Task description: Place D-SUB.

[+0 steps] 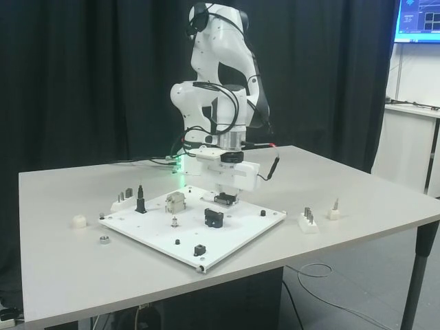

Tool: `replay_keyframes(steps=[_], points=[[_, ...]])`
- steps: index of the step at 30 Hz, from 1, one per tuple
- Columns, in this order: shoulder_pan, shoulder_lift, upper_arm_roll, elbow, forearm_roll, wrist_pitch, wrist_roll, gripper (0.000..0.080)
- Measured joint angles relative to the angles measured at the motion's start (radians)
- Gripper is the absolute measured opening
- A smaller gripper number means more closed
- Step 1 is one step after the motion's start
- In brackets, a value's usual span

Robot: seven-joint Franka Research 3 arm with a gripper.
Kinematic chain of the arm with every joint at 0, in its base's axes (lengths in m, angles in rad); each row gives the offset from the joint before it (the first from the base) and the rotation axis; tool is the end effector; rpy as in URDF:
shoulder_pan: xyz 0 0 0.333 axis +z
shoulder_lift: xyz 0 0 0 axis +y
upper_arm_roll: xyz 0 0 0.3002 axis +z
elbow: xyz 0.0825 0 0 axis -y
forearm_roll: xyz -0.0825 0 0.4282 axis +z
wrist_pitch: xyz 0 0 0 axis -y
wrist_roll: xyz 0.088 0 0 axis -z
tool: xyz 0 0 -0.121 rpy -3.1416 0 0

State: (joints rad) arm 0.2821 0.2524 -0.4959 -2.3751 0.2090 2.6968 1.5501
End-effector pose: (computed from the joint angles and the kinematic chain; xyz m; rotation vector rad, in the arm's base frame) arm 0.5222 -0.1314 0.1734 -1.7586 2.5349 -0.1501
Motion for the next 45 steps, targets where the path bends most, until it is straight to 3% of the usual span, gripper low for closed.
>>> replay_keyframes(steps=[33, 45], points=[[0.002, -0.004, -0.001, 0.003, 0.0, -0.002, -0.008, 0.0381], [0.05, -0.034, 0.006, 0.003, 0.0, -0.043, -0.011, 0.0381]])
